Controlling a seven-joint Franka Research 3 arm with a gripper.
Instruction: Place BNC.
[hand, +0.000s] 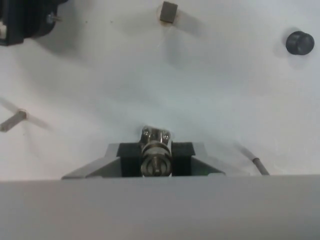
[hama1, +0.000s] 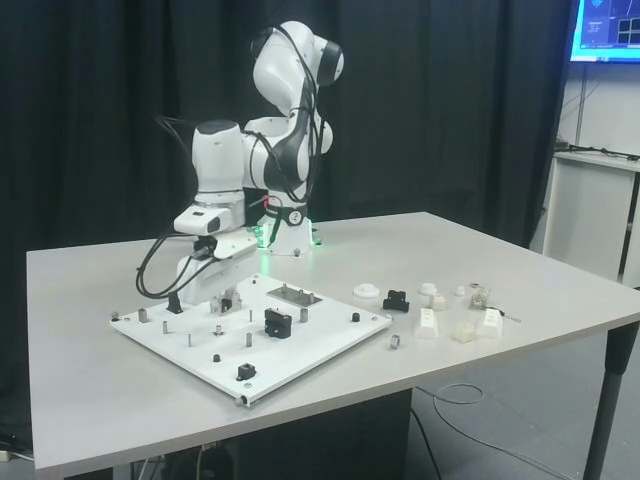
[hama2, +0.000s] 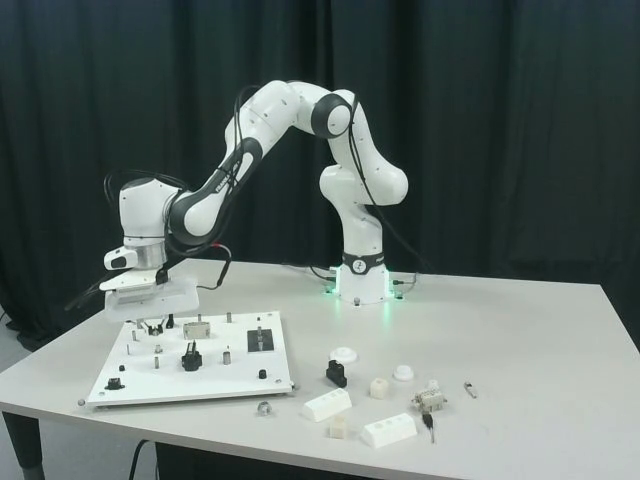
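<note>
**Wrist view: BNC clamped in the hand, low over the board**

Wrist view shows you the small metal BNC connector (hand: 156, 152) pinched between the black pads of the hand (hand: 156, 156), barrel facing the camera, held just above the flat white assembly board (hand: 150, 85). From the room views, the hand (hama1: 222, 262) hangs over the far corner of the board (hama1: 320, 335), close to the small fixtures there.

What could go wrong, as I judge it: if the connector is not lined up with its seat as you go down, it may jam or tilt in the pads. The round barrel could also twist in the grip under side load. Opening too soon would let it roll off across the board. Upright pins and a black round knob (hand: 300, 42) stand nearby; a sideways approach might clip them.

The board lies on a grey tabletop (hama1: 90, 290), with loose white blocks (hama2: 326, 404) scattered beside it. Black curtains close off the room behind.
</note>
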